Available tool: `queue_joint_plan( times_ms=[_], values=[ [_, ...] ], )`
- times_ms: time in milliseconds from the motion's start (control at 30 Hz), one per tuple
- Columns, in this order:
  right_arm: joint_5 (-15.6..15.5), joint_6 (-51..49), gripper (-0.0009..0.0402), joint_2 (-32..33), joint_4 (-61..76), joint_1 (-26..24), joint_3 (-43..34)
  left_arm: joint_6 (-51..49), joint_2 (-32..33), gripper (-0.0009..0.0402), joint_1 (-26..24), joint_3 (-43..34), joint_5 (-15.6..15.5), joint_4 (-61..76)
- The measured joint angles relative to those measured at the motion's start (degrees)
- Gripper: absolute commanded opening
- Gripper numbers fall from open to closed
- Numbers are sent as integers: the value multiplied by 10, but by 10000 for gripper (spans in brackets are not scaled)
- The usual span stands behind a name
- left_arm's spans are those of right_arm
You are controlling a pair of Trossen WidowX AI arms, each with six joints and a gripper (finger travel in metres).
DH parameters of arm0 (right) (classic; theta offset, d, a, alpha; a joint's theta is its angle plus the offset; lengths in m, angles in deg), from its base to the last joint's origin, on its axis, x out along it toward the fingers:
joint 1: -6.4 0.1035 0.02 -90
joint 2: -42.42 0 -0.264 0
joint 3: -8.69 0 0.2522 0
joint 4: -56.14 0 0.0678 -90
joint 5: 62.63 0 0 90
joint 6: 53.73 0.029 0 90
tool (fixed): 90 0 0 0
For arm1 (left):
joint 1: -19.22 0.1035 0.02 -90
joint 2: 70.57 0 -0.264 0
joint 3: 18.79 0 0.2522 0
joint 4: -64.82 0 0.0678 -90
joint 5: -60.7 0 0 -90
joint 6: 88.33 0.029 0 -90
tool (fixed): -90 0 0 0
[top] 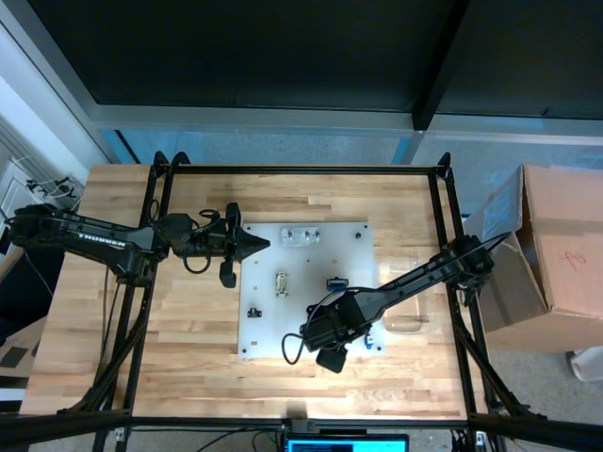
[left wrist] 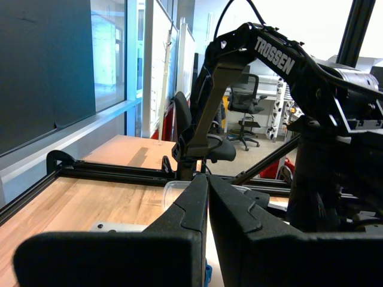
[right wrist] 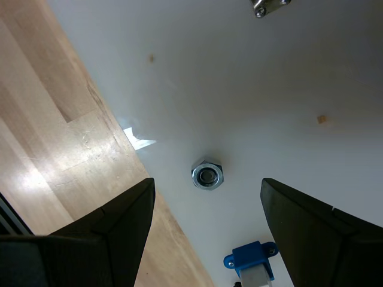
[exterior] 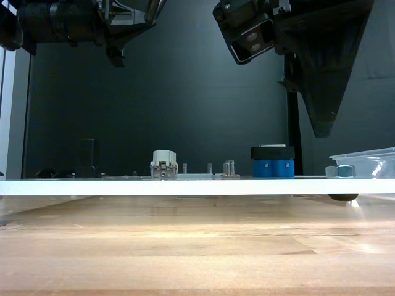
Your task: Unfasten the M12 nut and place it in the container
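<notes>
**Nut on its stud, right jaws spread above it**

The nut [right wrist: 207, 174] sits low on its stud, hiding the ribs, near the board's [right wrist: 269, 89] 5 o'clock corner. It is not in the container [exterior: 367, 155] at 3 o'clock. The right gripper [right wrist: 206, 184] hangs above it, jaws wide, one either side. The left gripper [top: 260, 243] hovers at 10 o'clock, jaws closed. The nut looks small, hard, light and probably slippery, so it is best pinched across two opposite flats.
</notes>
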Motion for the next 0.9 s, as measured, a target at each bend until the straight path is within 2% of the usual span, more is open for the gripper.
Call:
queue_joint_plan(
  times_ms=[200,767,900],
  values=[
    [0,-19,247,15,-9,2,2,0,0,0,0,0,0,0],
    [2,-67,247,13,-74,14,68,0,0,0,0,0,0,0],
    [16,-67,224,13,-74,17,70,0,0,0,0,0,0,0]
  ],
)
